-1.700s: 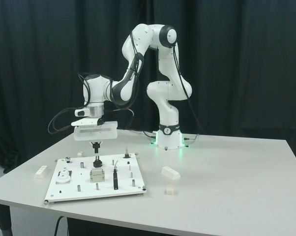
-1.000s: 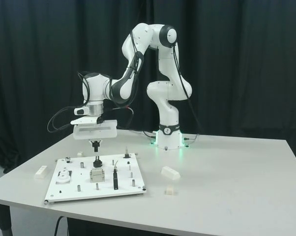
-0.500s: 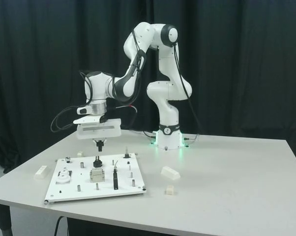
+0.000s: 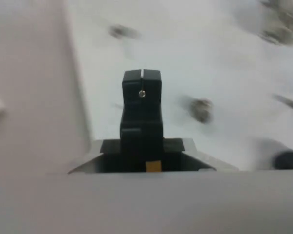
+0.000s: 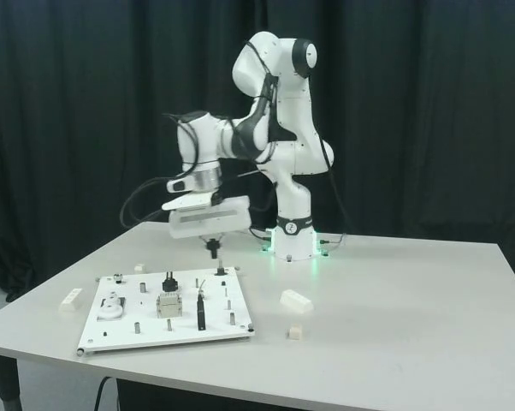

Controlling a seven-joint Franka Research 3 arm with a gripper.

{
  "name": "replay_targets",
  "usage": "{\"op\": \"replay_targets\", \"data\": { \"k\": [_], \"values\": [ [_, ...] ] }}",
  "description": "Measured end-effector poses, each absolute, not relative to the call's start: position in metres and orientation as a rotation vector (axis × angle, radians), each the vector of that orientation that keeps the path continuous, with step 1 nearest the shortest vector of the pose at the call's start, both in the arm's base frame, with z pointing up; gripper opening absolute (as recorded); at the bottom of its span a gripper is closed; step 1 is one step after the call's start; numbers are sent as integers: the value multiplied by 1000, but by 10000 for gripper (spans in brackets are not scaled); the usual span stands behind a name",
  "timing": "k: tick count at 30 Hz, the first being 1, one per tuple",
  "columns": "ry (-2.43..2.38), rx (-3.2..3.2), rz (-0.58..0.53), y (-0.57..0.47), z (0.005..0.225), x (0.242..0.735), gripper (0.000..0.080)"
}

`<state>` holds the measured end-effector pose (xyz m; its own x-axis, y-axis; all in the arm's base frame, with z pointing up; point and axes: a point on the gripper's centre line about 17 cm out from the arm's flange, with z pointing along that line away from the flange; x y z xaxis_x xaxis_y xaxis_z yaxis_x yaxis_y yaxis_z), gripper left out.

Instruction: Place D-SUB.

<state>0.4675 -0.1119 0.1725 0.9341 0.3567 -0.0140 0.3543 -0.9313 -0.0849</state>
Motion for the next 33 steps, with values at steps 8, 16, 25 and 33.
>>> {"op": "replay_targets", "data": {
  "k": [8, 16, 25, 33],
  "values": [
    [-554, -3012, 52, -34, 181, 479, 154],
    [-565, -3024, 50, 43, 177, 484, 154],
    [-572, -3048, -8, 115, 154, 492, 154],
    [-592, -3057, -60, 161, 124, 497, 154]
  ]
}}
